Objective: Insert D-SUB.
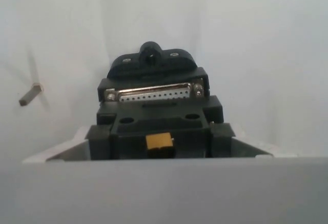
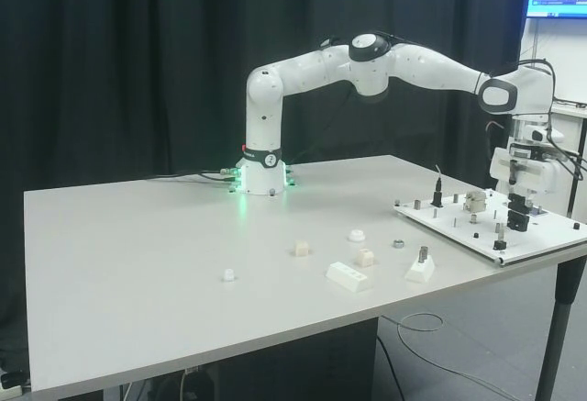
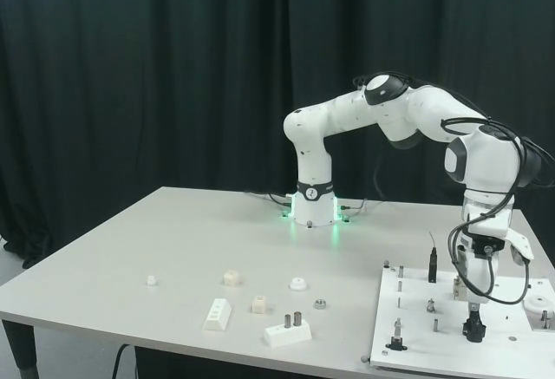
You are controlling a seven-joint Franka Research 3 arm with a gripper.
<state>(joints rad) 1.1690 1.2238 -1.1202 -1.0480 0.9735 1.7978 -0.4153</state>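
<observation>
One white arm (image 2: 367, 61) is seen reaching from its base (image 2: 261, 176), where green lights glow, far over the grey surface (image 2: 138, 245) to the white board (image 2: 477, 231) that lies at a far corner of this surface. The gripper (image 2: 517, 220) is held upright just above the board, and a black part is seen between the jaws in both room views. In the wrist view the D-SUB connector (image 1: 154, 93) is shown closely: a black housing with a grey metal face, a row of small pin holes and a screw at each end. The jaws are closed on this connector. It is held over the board's edge that is farthest from the base, and whether it touches the board cannot be told. Several small pegs (image 3: 431, 305) stand on the board. Some small white blocks (image 2: 348, 275) are scattered on the surface near its front edge, well apart from the board.
</observation>
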